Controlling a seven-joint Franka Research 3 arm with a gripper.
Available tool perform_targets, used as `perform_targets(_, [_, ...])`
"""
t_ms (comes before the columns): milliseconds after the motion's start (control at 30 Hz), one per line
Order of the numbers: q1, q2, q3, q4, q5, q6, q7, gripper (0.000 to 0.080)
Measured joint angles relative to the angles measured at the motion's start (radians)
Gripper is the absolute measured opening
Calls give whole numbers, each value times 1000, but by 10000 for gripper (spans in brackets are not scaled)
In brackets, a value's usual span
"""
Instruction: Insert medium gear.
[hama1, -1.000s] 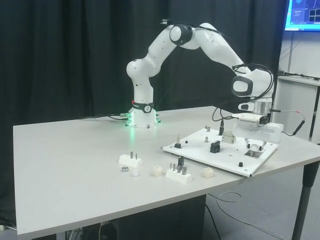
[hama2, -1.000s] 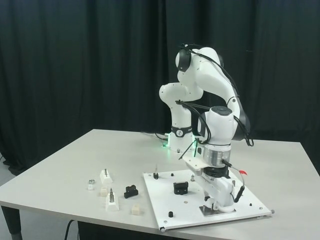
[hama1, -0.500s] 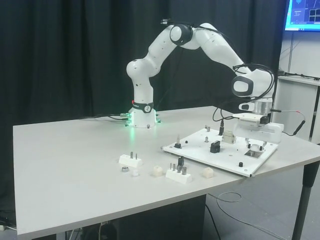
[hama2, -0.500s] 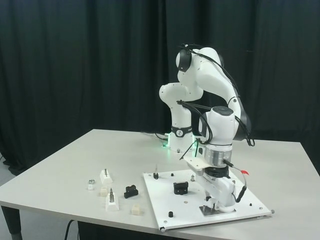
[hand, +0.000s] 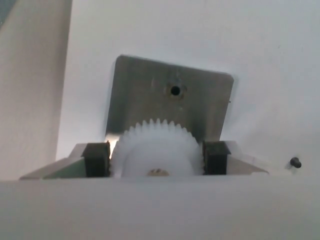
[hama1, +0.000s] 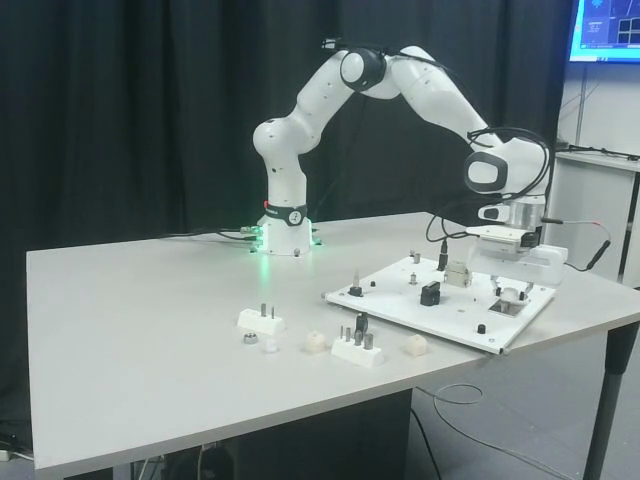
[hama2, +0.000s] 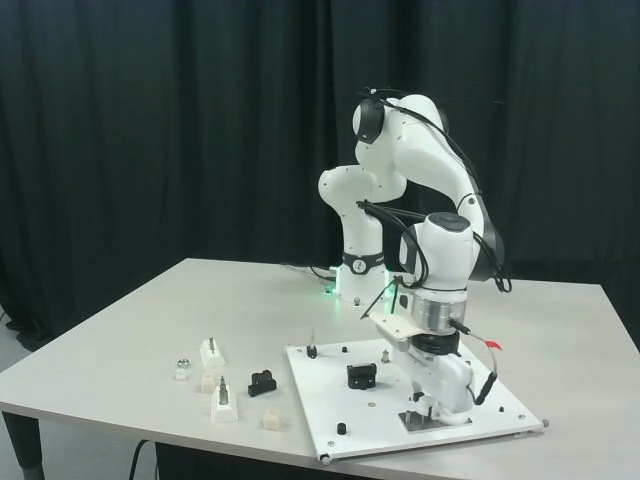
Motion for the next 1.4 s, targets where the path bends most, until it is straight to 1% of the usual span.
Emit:
perform_targets(233, [0, 1, -3, -1, -16, -4, 2, 396])
perform_targets(533, [0, 2, -3, -1, -17, -3, 5, 396])
perform_targets(867, [1, 18, -2, -1, -17, 17, 9, 396])
perform_targets(1400, [1, 18, -2, -1, -19, 16, 1, 396])
